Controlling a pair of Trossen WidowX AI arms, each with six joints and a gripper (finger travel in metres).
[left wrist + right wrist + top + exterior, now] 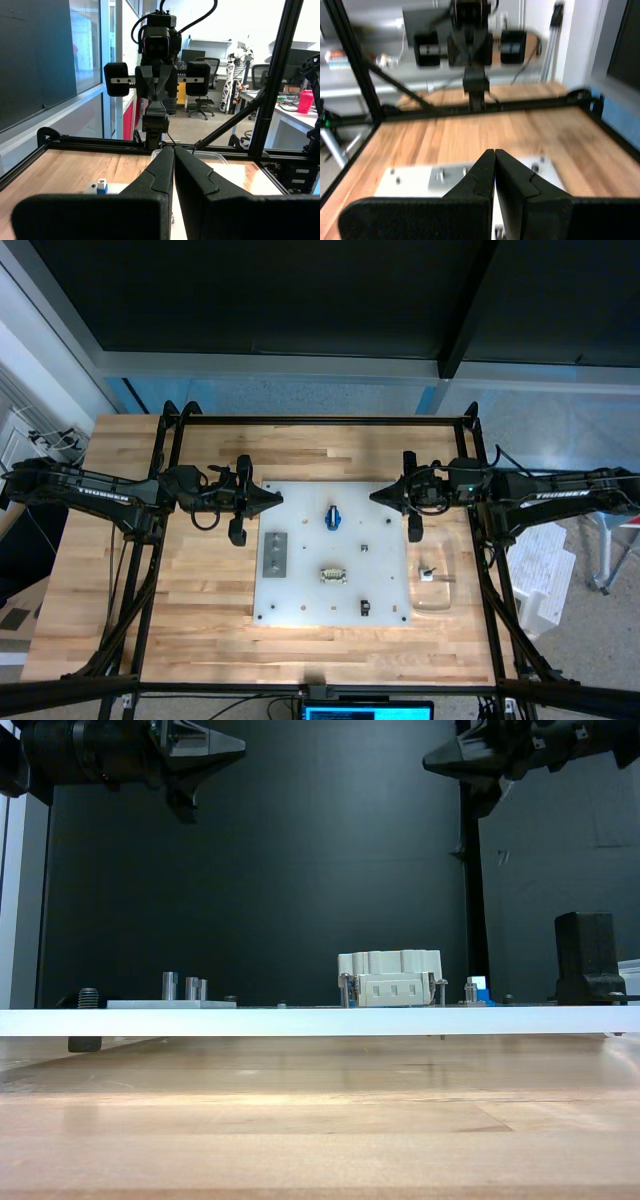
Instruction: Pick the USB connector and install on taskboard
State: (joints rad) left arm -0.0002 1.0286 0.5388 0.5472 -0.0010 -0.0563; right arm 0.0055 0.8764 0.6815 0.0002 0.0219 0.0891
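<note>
The USB connector [427,573] is a tiny whitish piece with a dark stub, lying in a clear plastic tray [443,592] just right of the taskboard [300,585]. The taskboard is a white square plate in the middle of the table. My left gripper [280,496] hovers shut over the board's far left corner, pointing right. My right gripper [373,497] hovers shut over the far right corner, pointing left, well behind the connector. Both hang high above the board's edge [320,1020]. In the wrist views the left fingertips [173,148] and right fingertips [494,151] meet with nothing between them.
On the board stand a grey block [274,553], a blue fitting [333,516], a silver D-shaped socket [333,575] and a small black part [365,607]. A black frame rims the wooden table [150,570].
</note>
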